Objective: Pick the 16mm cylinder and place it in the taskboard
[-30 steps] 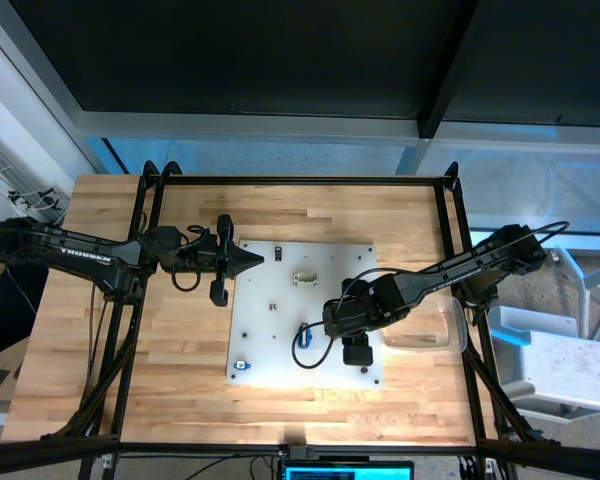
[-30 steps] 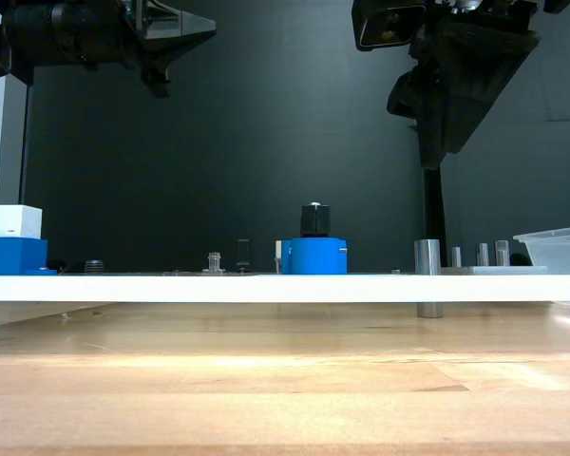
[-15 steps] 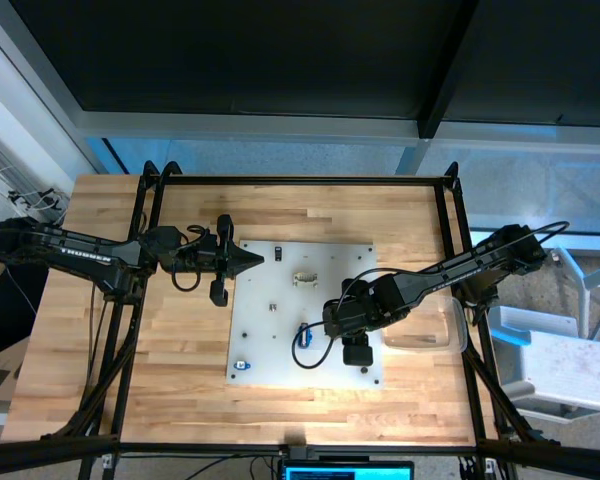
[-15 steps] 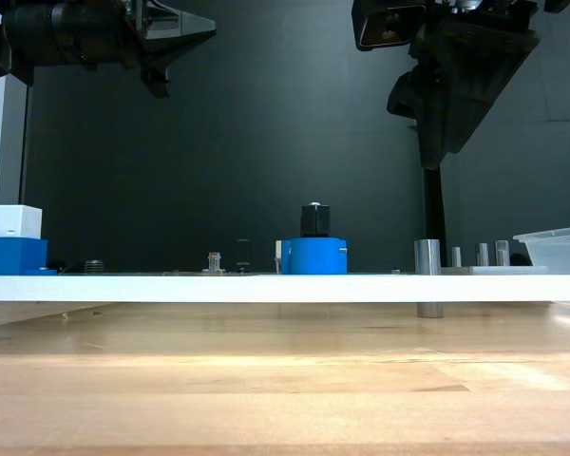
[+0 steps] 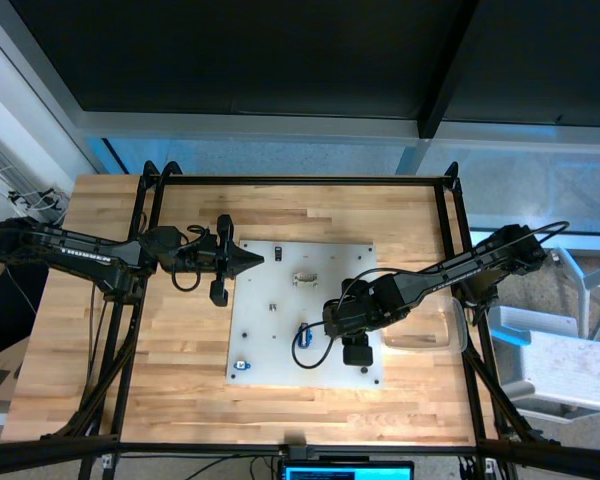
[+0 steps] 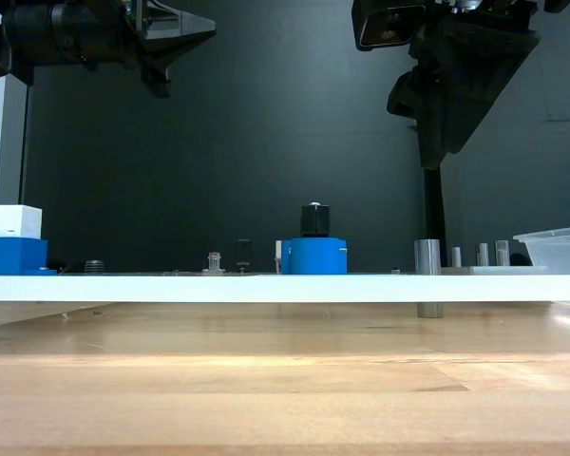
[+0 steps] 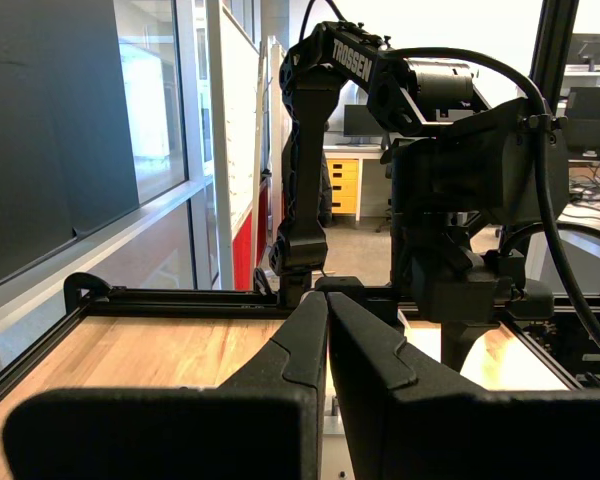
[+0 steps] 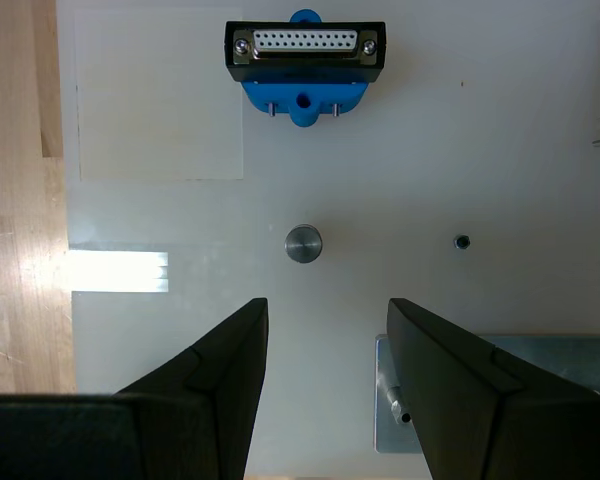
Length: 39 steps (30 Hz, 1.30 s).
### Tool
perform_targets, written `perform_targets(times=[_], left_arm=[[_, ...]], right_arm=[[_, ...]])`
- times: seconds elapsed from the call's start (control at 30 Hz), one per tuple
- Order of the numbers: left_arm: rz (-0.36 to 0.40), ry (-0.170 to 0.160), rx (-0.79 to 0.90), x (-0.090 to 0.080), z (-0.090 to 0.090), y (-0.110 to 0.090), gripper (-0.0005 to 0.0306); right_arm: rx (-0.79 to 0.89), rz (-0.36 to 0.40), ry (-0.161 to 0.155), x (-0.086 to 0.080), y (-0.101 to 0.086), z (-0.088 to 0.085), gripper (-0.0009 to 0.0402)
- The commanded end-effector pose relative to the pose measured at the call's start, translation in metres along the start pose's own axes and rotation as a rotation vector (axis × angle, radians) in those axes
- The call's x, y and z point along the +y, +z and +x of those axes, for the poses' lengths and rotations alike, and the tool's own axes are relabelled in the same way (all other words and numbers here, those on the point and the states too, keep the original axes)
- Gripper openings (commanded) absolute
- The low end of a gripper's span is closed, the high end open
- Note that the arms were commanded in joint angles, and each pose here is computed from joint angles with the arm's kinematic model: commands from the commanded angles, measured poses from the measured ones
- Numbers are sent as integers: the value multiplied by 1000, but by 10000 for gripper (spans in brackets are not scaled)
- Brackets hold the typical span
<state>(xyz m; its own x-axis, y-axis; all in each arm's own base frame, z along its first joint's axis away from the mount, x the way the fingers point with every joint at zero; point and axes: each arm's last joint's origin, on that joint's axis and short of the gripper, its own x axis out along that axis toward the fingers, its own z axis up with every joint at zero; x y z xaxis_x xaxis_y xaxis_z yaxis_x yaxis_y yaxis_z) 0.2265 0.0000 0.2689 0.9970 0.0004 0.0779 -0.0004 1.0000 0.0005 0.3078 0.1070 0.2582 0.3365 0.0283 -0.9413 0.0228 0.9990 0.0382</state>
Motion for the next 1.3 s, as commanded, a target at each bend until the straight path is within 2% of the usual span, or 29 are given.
perform_targets(times=[0.03, 1.3], left_arm=[[0, 0, 0, 0, 0, 0, 0], [0, 0, 0, 0, 0, 0, 0]], right_arm=[[-2, 0, 1, 0, 0, 0, 165], [-32, 3, 12, 1, 3, 0, 165]])
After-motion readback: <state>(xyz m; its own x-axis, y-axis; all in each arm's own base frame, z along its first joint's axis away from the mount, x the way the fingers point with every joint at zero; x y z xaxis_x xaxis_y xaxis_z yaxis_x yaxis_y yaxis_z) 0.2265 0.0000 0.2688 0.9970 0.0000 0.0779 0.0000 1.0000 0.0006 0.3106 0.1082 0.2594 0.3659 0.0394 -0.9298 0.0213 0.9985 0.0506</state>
